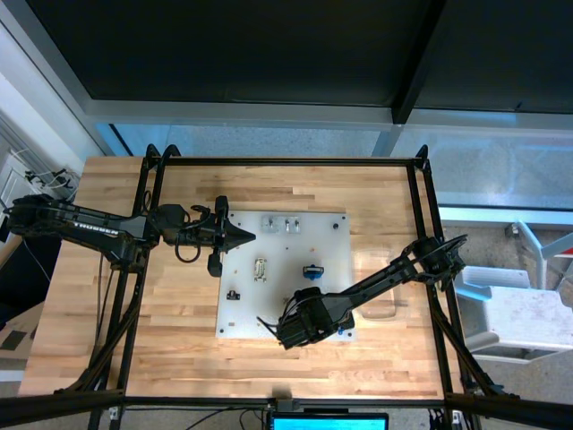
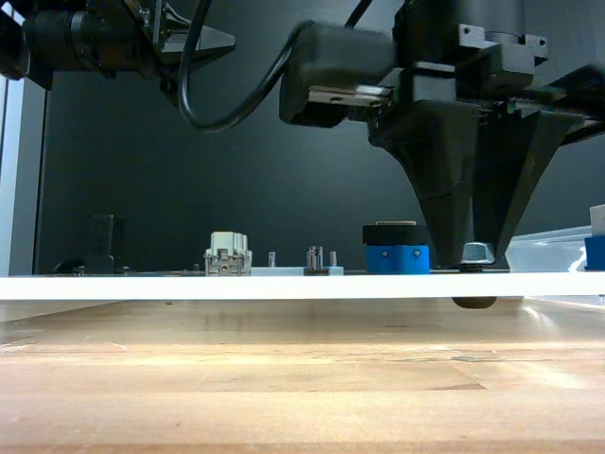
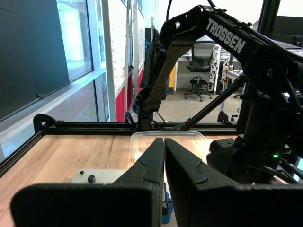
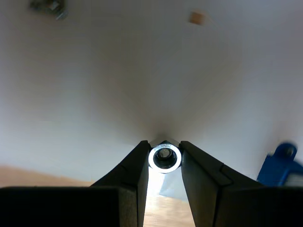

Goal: Pick the M12 fastener and fasten on the M12 threads

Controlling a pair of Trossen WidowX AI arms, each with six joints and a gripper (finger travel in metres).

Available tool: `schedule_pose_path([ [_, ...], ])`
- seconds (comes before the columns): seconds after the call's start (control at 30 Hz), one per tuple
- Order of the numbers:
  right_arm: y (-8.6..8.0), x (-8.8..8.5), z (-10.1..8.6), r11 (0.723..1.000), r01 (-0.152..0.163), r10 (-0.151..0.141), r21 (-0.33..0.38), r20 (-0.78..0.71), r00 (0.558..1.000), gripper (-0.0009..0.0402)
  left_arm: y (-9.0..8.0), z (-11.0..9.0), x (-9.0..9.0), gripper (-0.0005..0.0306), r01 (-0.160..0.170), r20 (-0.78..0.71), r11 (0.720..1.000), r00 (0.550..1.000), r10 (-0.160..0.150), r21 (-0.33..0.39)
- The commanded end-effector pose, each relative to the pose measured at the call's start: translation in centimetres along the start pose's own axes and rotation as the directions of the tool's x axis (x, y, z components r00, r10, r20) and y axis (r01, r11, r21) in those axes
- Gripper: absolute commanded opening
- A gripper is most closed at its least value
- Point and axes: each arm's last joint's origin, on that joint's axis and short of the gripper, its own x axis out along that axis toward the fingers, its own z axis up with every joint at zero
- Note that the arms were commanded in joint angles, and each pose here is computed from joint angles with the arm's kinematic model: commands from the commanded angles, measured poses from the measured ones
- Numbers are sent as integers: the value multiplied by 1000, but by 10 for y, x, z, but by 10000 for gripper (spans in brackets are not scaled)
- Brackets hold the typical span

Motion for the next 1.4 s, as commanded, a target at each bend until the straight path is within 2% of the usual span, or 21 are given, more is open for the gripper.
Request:
schedule_pose_path([
  [0.03,0,0,0,990,-5,5,141,0,1000,36,0,0,0,0,0,1,1000,1000,0,0],
  [0.17,0,0,0,947,-5,5,321,-1,1000,36,0,0,0,0,0,1,1000,1000,0,0],
  [0.27,0,0,0,890,-5,6,456,-1,1000,36,0,0,0,0,0,1,1000,1000,0,0],
  [0.37,1,0,0,809,-5,7,588,-1,1000,36,0,0,0,0,0,1,1000,1000,0,0],
  [0.53,0,0,-1,649,-4,7,760,-1,1000,36,0,0,0,0,0,1,1000,1000,0,0],
  [0.67,0,0,-1,519,-2,7,855,-1,1000,36,0,0,0,0,0,1,1000,1000,0,0],
  [0.73,0,0,-2,467,-2,7,884,-1,1000,36,0,0,0,0,0,1,1000,1000,0,0],
  [1.0,0,0,-3,313,-1,6,950,-1,1000,36,0,0,0,0,0,1,1000,1000,0,0],
  [1.03,0,0,-3,306,-2,6,952,0,1000,36,0,0,0,0,0,1,1000,1000,0,0],
  [1.1,0,0,-3,309,-10,9,951,8,1000,36,0,0,0,0,0,1,1000,1000,0,0],
  [1.4,0,0,-3,317,-9,9,948,6,1000,36,0,0,0,0,0,1,1000,1000,0,0],
])
